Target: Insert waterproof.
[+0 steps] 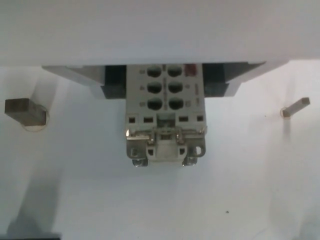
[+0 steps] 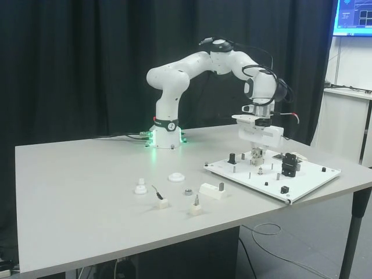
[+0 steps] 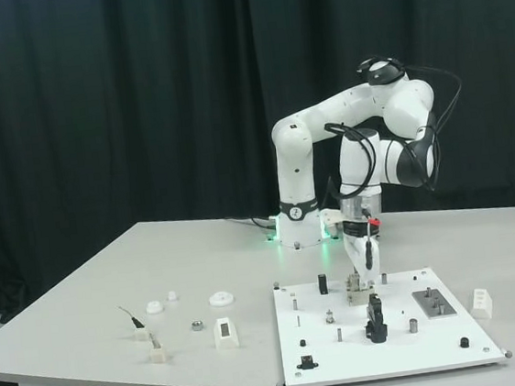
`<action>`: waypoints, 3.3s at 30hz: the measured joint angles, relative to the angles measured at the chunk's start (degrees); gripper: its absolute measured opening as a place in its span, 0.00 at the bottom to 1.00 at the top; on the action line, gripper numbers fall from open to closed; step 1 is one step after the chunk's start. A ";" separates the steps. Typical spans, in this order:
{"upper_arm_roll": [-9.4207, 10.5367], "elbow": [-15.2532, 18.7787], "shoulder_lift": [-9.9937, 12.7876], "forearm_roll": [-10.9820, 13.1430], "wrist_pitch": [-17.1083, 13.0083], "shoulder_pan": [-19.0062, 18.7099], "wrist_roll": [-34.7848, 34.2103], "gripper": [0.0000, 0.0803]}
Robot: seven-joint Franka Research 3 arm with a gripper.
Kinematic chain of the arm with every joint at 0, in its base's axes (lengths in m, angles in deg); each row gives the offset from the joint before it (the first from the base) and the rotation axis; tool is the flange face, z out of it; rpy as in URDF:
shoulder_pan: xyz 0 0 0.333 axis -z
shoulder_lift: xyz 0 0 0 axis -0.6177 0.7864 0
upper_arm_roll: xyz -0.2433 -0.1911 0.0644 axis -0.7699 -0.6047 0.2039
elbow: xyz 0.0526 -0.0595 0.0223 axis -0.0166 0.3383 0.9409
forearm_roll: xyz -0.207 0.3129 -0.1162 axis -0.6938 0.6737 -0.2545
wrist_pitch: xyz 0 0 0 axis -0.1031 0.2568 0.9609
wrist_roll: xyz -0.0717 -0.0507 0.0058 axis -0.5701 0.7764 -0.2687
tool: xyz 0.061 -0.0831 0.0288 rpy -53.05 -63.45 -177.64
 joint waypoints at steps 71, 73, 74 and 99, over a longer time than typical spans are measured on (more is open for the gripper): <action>-2.10 -9.55 -0.38 -2.80 3.76 8.36 -0.46 1.00; -2.09 -9.95 -0.38 -3.24 4.10 8.52 -0.71 1.00; -2.09 -10.11 -0.37 -3.46 4.27 8.58 -0.83 1.00; -0.65 -10.68 -0.34 -4.59 5.08 8.68 -1.52 1.00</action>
